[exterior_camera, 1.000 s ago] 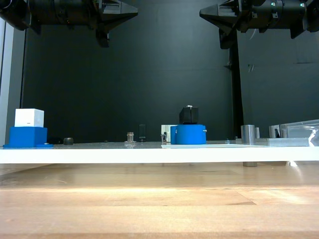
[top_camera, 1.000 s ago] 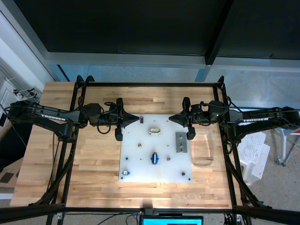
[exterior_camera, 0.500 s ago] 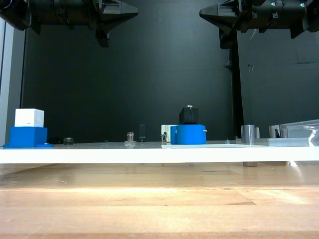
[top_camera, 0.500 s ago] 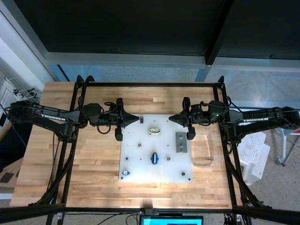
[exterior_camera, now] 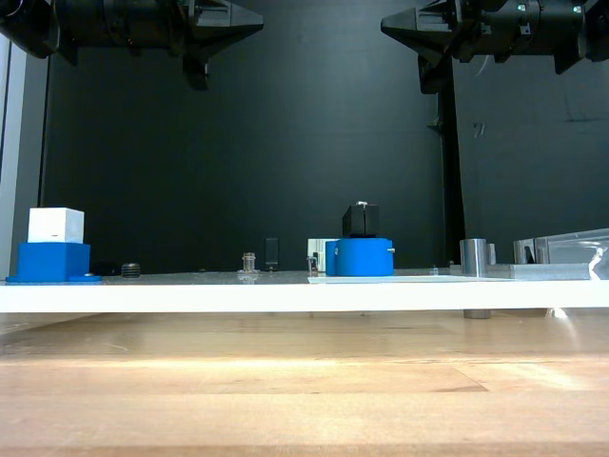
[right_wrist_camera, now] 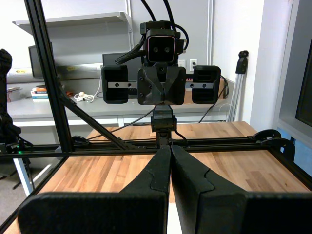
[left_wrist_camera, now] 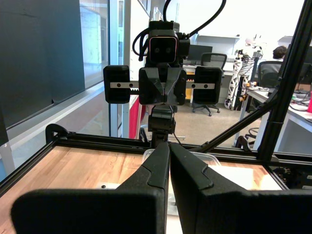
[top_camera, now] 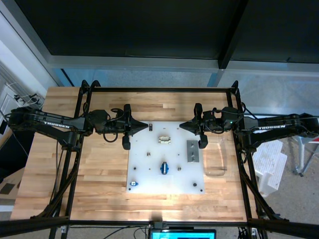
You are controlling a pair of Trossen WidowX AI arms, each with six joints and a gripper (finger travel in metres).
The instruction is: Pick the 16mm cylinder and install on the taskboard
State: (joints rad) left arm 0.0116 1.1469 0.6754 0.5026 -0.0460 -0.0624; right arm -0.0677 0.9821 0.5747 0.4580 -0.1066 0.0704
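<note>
Nearest to me lay the wooden bench [top_camera: 99, 189], and on it the taskboard [top_camera: 149, 174], a white square plate. At its near left corner sat a small blue-and-white part [top_camera: 132, 184]. Farther in, around the middle of the plate, the 16mm cylinder [top_camera: 179, 169] stood upright on the white surface, just to the right of the blue connector [top_camera: 164, 168] and near-left of the grey block [top_camera: 192, 150]. I could not tell whether it sat in a hole or only on the plate. A clear tray [top_camera: 215, 172] lay on the bench just beside the board's right edge. Beyond the block, the beige connector [top_camera: 164, 139] sat toward the far side of the plate.

Both my hands hung high over the far edge of the board, pointing inward at each other with a gap between the tips. My left hand [top_camera: 147, 125] was above the far left part of the plate, its fingers [left_wrist_camera: 156, 165] pressed together on nothing. My right hand [top_camera: 181, 125] was above the far middle, its fingers [right_wrist_camera: 158, 165] likewise closed and empty. The cylinder lay well apart from both: down on the plate and nearer than either hand, well to the right of my left hand and almost straight below-near of my right.
</note>
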